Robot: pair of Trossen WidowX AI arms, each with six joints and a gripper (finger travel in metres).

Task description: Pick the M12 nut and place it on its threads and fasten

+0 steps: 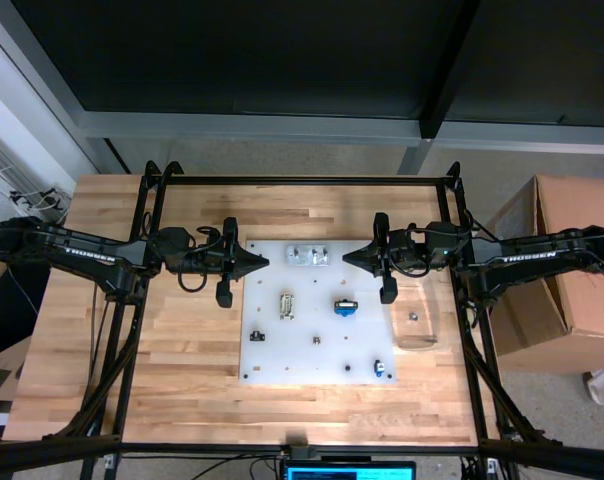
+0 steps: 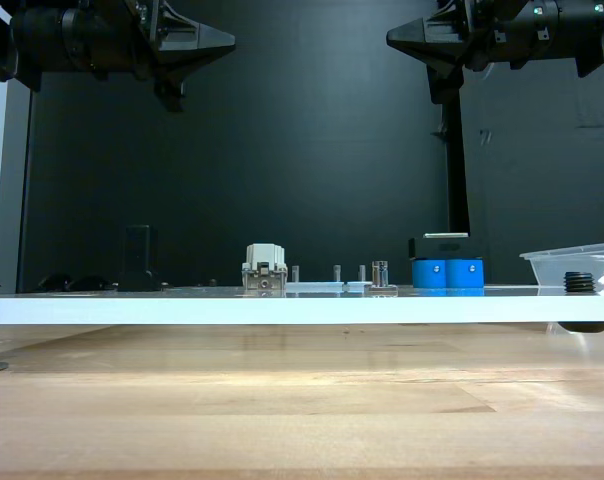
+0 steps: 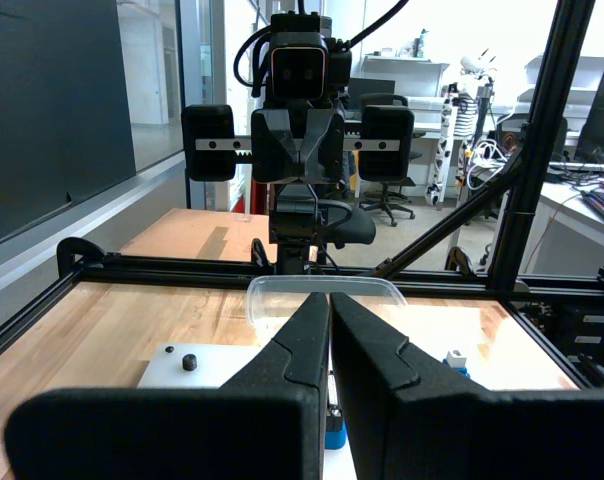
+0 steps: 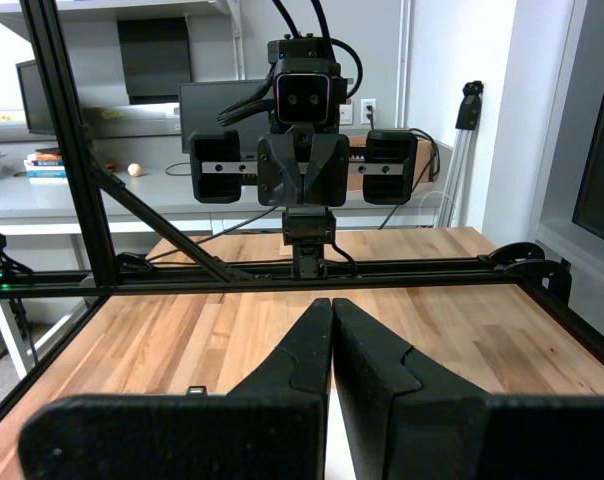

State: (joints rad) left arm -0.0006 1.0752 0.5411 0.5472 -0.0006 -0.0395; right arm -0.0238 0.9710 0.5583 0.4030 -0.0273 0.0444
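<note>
Pale wood-grain bench (image 1: 132, 380), glossy white board (image 1: 282, 360). The small silver nut (image 1: 412, 316) lies free in the clear plastic tray (image 1: 427, 340), centre right; the ribbed black stud (image 2: 580, 283) is bare. Wedge-shaped left tool (image 1: 266, 262) and right tool (image 1: 345, 257) hover clenched, mid-frame.

- The left gripper (image 3: 329, 300) points across the wooden counter (image 3: 112, 320), its black fingers (image 3: 292, 352) pressed together.
- A clear tray (image 3: 272, 290) lies just beyond their tips.
- The right gripper (image 3: 302, 150) faces back from higher up, fingers together.
- A black post (image 3: 190, 362) stands on the white board (image 3: 167, 372).

Cardboard box (image 1: 567, 270) beside the wooden table (image 1: 182, 390); blue block (image 1: 345, 307) right of grey connector (image 1: 287, 305)
</note>
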